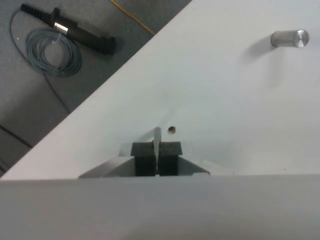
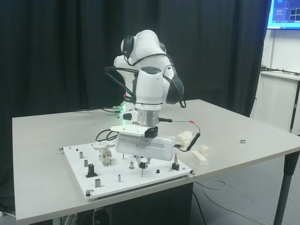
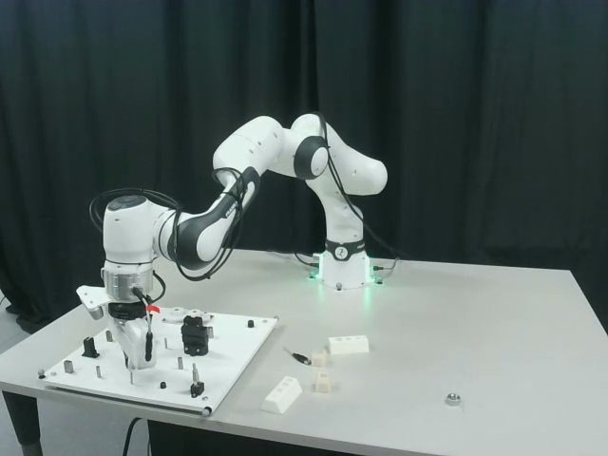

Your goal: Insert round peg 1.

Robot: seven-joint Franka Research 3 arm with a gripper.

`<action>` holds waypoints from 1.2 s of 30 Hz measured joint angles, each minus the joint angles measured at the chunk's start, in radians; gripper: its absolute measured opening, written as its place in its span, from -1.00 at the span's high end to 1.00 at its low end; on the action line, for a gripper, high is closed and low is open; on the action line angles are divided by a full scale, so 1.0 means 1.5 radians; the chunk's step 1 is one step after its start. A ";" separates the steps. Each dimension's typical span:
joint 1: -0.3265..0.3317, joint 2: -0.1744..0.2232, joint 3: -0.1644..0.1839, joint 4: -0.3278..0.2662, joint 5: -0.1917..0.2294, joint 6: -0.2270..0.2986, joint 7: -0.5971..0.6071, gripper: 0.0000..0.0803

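My gripper (image 1: 157, 161) hangs low over the front part of the white board (image 1: 225, 100), its black fingers shut on a thin grey round peg (image 1: 157, 137) that points straight down. The peg's tip is just beside a small round hole (image 1: 171, 130) in the board, a little off it. From the first room view the gripper (image 2: 142, 164) holds the peg (image 2: 141, 171) just above the board (image 2: 136, 183). The second room view shows the gripper (image 3: 136, 359) near the board's (image 3: 237, 351) left front corner.
A thick grey cylinder (image 1: 290, 39) stands on the board farther off. Black fixtures (image 2: 90, 171) and small posts (image 2: 175, 165) dot the board. White blocks (image 2: 201, 154) and a small nut (image 2: 243, 140) lie on the grey table. A coiled cable (image 1: 52, 50) lies on the floor past the board's edge.
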 joint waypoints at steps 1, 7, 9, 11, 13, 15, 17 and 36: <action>0.000 0.000 0.000 0.000 0.000 0.000 0.000 0.96; 0.001 0.000 0.000 0.000 0.000 0.000 0.000 0.96; 0.001 0.000 -0.001 0.000 0.000 0.000 0.000 0.96; 0.001 0.000 -0.002 0.000 0.000 0.000 0.000 0.96; 0.001 0.000 -0.004 0.000 0.000 0.000 0.000 0.96; 0.001 0.001 -0.006 0.000 0.000 0.000 0.000 0.96; 0.001 0.001 -0.008 0.000 0.000 0.000 0.000 0.96; 0.001 0.001 -0.010 0.000 0.000 -0.004 0.000 0.96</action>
